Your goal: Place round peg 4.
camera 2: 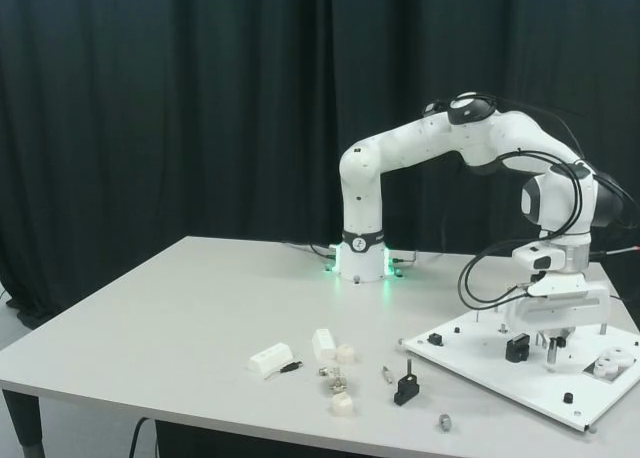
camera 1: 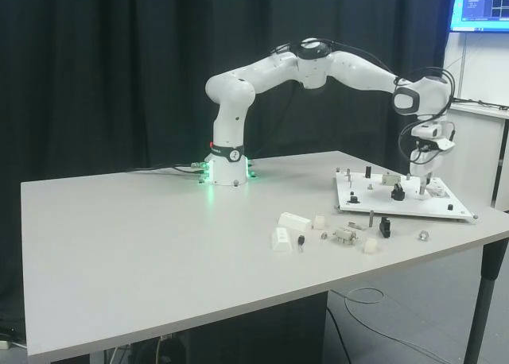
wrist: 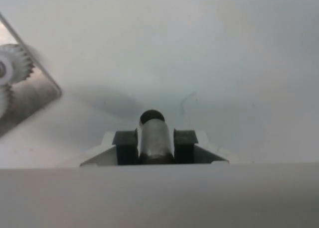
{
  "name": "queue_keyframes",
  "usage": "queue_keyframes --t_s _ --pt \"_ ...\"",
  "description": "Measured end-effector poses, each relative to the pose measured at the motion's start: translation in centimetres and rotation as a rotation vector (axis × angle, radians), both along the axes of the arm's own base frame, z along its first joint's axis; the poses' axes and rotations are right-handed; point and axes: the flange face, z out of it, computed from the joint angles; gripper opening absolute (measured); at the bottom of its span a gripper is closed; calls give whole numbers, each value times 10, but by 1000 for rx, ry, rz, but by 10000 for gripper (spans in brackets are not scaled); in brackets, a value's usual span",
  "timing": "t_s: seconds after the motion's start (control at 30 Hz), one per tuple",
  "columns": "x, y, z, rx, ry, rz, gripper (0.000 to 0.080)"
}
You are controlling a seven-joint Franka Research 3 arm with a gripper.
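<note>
Peg (wrist: 152,138) gripped in claw (wrist: 155,144), lower tip hidden

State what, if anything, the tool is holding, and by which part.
The tool holds a grey round peg upright between its black fingers, gripped on the sides of the shaft, above the white board.
</note>
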Motion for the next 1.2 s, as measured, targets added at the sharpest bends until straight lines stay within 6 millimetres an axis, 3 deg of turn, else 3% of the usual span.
queue_keyframes --t_s 1.2 --pt "1 -2 5 -7 7 0 150"
